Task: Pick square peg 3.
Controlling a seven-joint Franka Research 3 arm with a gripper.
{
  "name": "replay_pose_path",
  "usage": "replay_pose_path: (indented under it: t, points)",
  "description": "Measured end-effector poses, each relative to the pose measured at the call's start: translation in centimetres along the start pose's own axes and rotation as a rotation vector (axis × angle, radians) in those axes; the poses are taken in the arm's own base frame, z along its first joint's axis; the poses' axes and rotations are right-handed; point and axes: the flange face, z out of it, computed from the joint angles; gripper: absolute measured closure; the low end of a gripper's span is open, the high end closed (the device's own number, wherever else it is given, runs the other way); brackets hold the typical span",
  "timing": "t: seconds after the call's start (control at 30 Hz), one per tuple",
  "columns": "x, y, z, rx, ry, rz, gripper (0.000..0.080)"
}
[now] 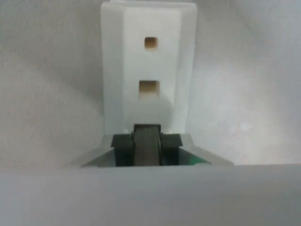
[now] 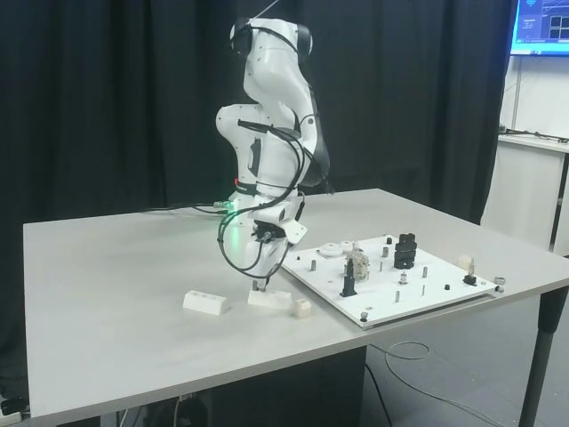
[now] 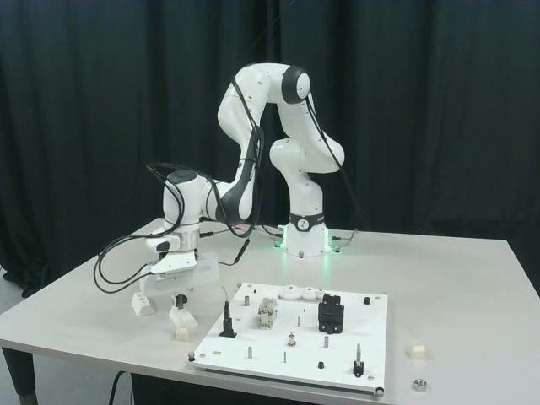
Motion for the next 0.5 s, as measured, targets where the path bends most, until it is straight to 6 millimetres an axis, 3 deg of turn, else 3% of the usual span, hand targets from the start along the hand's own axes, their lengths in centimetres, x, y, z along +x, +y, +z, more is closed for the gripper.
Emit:
replay_pose_path:
  t: [0.5]
  points:
    - [0.4,0.8,-2.5,0.007,-0.025,0.016,0.0688]
